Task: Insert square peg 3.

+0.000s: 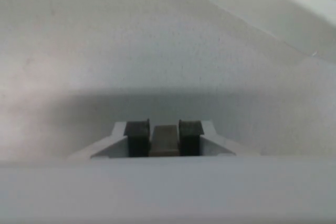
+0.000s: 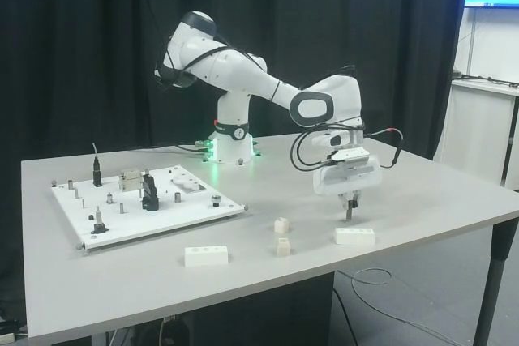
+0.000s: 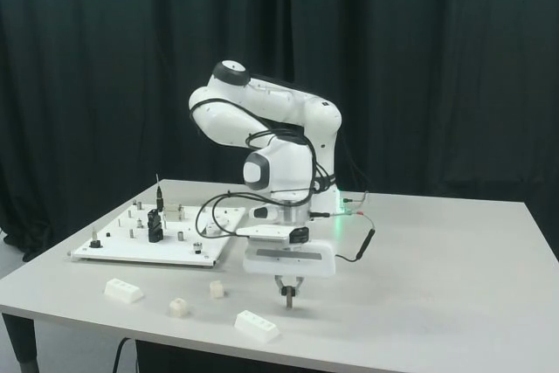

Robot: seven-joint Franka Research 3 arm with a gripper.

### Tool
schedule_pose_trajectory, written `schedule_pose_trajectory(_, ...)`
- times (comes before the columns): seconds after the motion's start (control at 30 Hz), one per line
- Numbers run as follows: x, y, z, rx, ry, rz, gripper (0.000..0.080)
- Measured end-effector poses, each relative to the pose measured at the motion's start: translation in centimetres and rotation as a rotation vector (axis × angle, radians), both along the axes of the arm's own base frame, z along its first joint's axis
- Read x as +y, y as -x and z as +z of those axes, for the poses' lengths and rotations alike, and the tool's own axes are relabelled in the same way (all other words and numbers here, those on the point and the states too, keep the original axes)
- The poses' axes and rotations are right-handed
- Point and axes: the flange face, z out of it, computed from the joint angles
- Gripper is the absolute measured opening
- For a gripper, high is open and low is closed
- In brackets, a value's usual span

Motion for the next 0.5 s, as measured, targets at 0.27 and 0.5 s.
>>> schedule_pose_trajectory(0.27,0.3,-0.2,1.2,-0.011,0.009,0.006,0.0114)
schedule_pose_trajectory(0.5,0.4,-0.2,1.7,-0.013,0.016,0.011,0.0114)
